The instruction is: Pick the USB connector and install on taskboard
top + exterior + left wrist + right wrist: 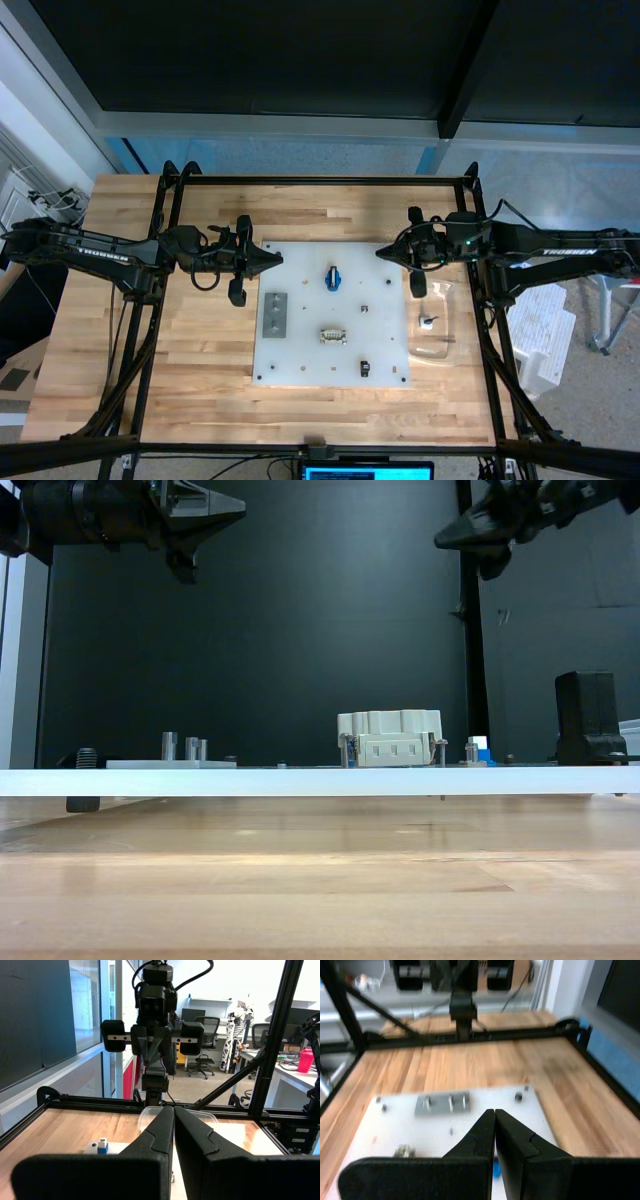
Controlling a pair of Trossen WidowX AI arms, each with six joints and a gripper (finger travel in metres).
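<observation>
USB connector (pixel 366 368), a tiny blackish plug piece, is seen standing upright near the front edge of the large flat white square taskboard (pixel 300 350), right of centre. It is judged light, rigid and easily tipped or flicked aside, so a hold across its two flat sides is advised. Further back, the left gripper (pixel 276 257) and right gripper (pixel 382 253) are poised high over the board's far corners, each with jaws closed together and nothing held.
</observation>
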